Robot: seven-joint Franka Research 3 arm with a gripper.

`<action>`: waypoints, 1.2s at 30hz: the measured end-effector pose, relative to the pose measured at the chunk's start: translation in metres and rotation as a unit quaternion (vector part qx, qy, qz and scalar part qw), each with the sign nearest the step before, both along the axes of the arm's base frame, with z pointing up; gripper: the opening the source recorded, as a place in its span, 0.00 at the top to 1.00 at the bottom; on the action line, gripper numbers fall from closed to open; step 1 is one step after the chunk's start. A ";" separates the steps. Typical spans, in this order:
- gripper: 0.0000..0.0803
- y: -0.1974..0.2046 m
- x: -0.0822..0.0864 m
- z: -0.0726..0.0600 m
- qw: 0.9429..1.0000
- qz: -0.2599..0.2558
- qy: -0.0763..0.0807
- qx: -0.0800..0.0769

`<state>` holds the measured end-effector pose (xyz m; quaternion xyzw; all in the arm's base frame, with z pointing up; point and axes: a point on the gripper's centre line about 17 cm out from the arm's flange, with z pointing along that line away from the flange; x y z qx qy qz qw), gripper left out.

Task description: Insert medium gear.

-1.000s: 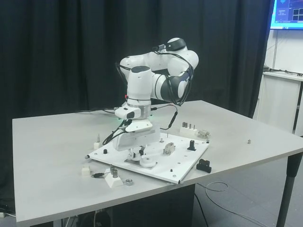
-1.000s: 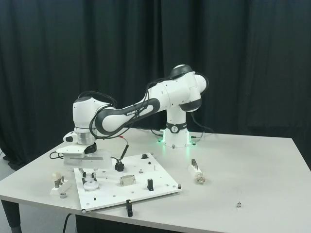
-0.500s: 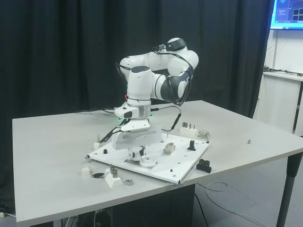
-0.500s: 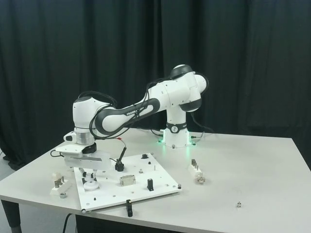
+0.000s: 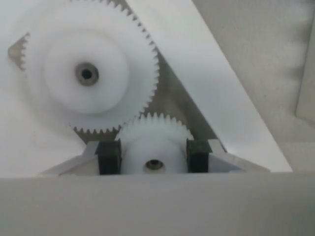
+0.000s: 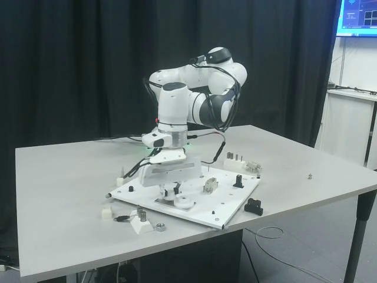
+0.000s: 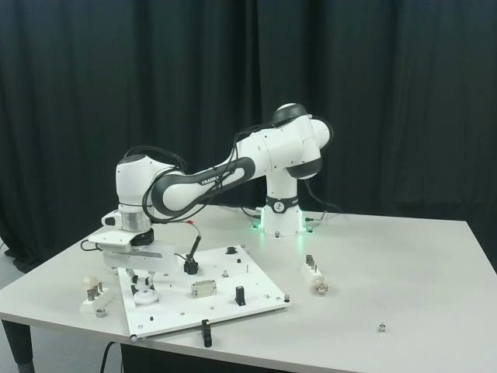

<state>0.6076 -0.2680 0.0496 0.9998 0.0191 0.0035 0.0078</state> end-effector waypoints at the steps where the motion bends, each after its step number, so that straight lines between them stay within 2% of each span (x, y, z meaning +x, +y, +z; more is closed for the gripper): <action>1: 0.65 0.000 0.000 0.000 1.000 0.006 0.000 0.000; 9: 0.65 0.000 0.000 0.000 0.999 0.046 0.001 0.001; 18: 0.65 0.001 0.000 0.000 0.995 0.103 0.002 0.002; 36: 0.65 0.002 0.000 0.000 0.981 0.192 0.004 0.002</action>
